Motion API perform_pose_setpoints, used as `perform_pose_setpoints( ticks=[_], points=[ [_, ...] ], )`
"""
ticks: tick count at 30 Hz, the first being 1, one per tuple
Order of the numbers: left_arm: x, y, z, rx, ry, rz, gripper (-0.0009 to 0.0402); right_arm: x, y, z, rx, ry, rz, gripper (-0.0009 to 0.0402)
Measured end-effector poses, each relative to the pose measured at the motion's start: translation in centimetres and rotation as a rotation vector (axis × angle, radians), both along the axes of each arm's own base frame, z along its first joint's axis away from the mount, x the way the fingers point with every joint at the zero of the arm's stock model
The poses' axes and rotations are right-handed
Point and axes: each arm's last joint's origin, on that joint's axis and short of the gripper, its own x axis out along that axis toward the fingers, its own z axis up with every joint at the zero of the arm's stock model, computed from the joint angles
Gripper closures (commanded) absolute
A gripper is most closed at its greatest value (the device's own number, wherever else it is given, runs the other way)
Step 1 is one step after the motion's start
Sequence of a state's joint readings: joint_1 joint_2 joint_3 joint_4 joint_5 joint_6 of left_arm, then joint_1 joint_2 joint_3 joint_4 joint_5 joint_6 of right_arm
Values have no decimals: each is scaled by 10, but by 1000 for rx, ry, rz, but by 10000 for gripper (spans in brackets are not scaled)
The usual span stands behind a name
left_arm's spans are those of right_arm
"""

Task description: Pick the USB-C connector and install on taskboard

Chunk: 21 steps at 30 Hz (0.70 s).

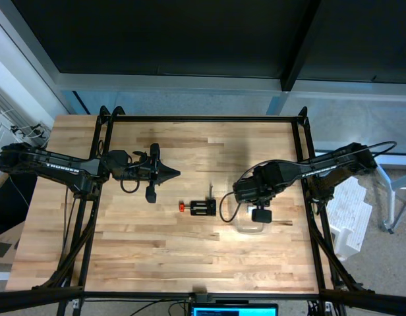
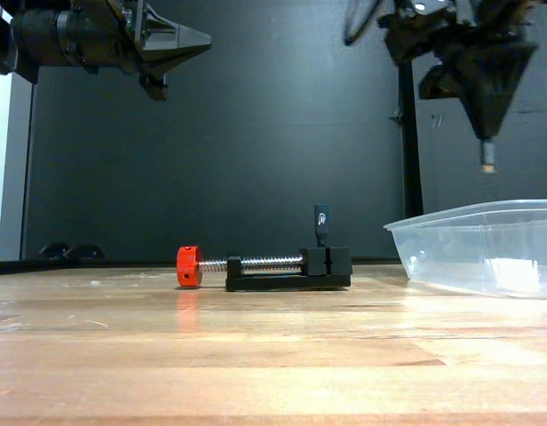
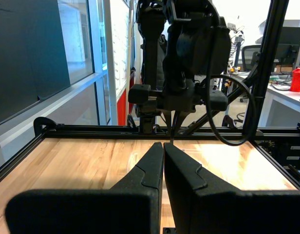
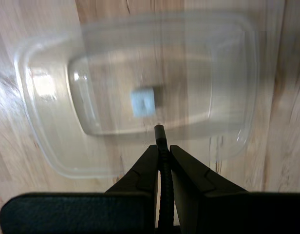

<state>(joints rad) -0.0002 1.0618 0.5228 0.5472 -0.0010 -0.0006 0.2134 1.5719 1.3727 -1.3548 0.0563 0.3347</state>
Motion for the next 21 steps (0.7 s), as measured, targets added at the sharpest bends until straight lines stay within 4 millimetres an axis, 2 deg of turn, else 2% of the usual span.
perform_pose_setpoints(
  ticks=[8, 21],
  points=[
    [0, 0, 0, 0, 1, 0, 393, 35, 0, 6, 0, -25, -12, 394],
    [0, 0, 0, 0, 0, 0, 393, 79, 0, -3, -4, -2, -11, 394]
  ],
)
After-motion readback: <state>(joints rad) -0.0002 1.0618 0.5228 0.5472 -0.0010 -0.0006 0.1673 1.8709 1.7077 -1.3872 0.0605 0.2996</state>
